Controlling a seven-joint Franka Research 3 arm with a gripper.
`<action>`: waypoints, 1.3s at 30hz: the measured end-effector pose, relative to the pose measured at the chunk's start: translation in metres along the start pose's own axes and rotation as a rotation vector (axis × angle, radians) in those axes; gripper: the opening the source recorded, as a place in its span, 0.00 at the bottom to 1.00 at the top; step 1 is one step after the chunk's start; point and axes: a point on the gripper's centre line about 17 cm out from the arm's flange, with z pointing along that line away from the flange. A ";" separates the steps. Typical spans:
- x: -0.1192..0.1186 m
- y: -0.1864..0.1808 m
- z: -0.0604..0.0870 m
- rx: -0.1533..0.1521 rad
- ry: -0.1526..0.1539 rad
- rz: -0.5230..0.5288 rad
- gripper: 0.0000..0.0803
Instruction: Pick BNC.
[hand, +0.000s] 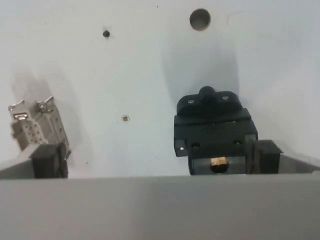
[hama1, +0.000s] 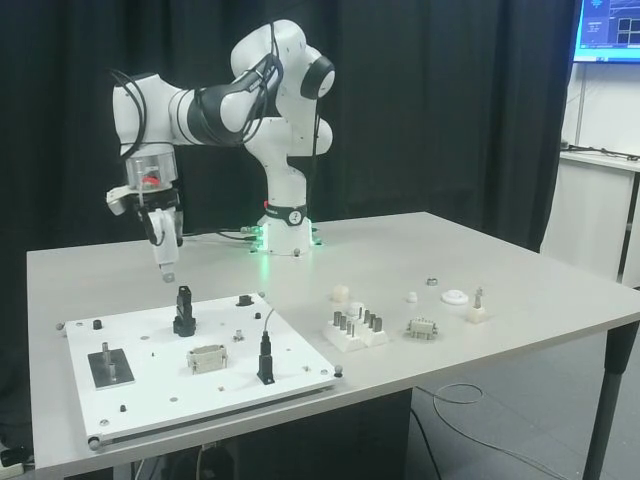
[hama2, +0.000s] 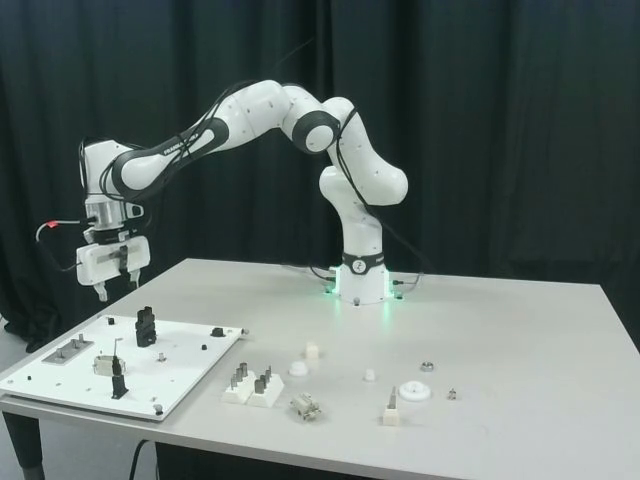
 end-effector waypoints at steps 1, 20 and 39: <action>0.001 0.000 -0.001 -0.001 0.004 -0.003 1.00; -0.024 -0.031 -0.024 -0.008 0.043 -0.173 1.00; -0.161 -0.077 -0.035 -0.035 -0.034 -0.317 1.00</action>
